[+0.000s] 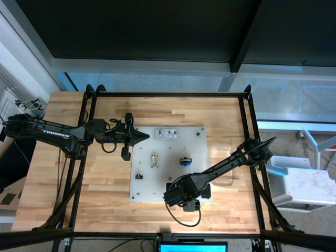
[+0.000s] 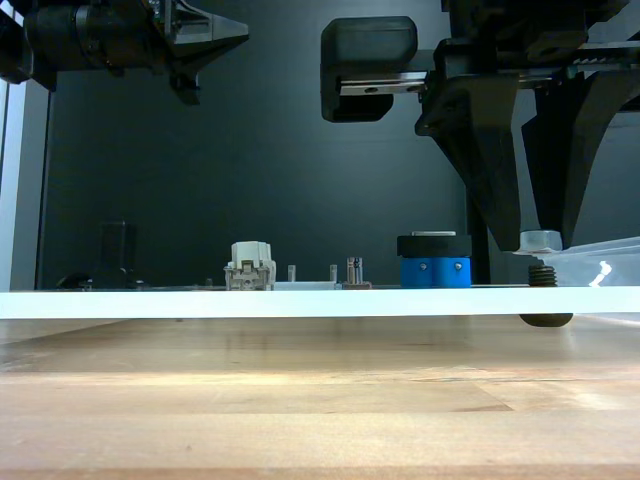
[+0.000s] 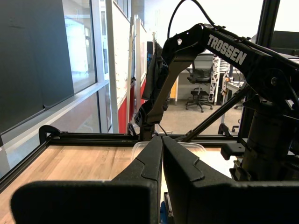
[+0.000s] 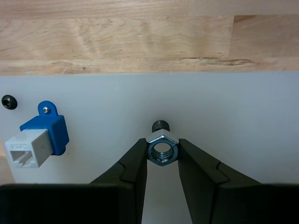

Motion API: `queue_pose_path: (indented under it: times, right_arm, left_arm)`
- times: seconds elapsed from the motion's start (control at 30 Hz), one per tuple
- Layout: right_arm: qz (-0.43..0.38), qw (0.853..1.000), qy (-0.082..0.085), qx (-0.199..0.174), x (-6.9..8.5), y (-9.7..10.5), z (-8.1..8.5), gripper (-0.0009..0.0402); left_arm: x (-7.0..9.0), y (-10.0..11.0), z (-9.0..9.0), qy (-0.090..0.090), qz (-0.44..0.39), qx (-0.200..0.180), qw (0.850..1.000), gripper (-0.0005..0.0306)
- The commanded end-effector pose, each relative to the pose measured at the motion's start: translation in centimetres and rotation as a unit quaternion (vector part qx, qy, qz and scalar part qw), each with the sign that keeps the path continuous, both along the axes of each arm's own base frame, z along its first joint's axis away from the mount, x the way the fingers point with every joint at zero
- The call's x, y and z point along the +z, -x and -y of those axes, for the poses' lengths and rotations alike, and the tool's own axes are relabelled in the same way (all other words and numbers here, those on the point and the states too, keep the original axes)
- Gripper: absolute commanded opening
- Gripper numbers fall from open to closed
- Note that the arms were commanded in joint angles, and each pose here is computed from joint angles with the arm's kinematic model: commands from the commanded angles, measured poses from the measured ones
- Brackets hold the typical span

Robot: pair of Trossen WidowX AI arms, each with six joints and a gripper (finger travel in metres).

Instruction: Pick the M12 fastener and fasten on the M12 threads

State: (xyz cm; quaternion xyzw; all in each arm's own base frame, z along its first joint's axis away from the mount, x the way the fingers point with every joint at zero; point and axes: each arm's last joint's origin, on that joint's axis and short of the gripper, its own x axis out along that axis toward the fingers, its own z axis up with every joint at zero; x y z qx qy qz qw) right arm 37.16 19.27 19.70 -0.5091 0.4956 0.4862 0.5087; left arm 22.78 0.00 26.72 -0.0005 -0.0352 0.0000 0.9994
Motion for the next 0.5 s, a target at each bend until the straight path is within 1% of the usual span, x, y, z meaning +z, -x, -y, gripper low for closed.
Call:
queue_pose_path:
  times: [0.03,0.5]
  right_arm:
    - [0.001,1.0,0.0,0.0,-0.02,0.03,-0.06,0.0025]
    - [0.001,1.0,0.0,0.003,-0.91,0.3,-0.31,0.0025]
  left_arm:
    - [0.0,-0.01,0.0,0.0,0.0,0.0,1.0,0.0]
    - [0.0,-0.01,0.0,0.0,0.0,0.0,1.0,0.0]
